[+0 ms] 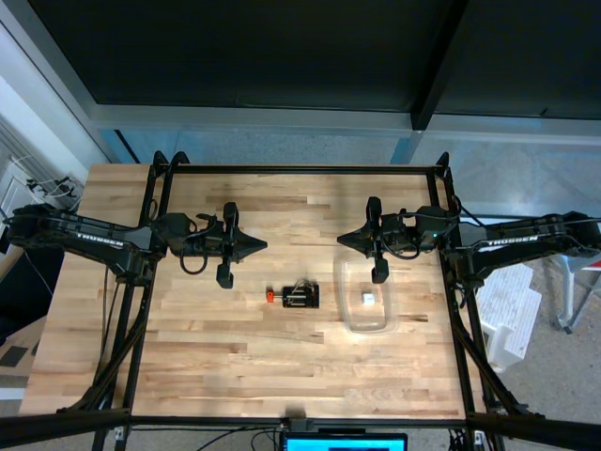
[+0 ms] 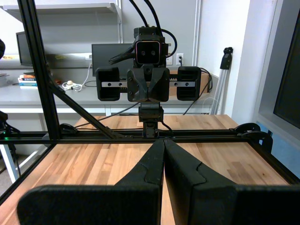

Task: Pick the RCA connector and install on taskboard

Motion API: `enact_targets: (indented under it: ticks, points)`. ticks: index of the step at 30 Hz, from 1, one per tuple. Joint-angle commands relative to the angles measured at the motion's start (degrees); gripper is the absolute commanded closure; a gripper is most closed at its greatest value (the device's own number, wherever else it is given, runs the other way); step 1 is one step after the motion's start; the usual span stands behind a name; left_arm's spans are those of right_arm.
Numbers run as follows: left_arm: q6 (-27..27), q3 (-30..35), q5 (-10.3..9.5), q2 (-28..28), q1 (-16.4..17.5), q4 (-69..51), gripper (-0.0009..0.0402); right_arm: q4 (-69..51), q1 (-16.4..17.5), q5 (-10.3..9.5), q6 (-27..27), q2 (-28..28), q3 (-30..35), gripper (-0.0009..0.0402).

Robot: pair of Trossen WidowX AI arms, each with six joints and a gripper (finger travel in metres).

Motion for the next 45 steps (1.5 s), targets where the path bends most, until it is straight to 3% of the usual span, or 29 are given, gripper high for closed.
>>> enact_targets:
  ticks: [1, 45]
  points:
    - [0.02, 0.02, 0.0, 0.0, 0.0, 0.02, 0.0393, 0.0, 0.02, 0.02, -0.07, 0.04, 0.04, 0.0393]
    - [0.02, 0.02, 0.0, 0.0, 0.0, 0.02, 0.0393, -1.05, 0.02, 0.02, -0.07, 0.04, 0.04, 0.0393]
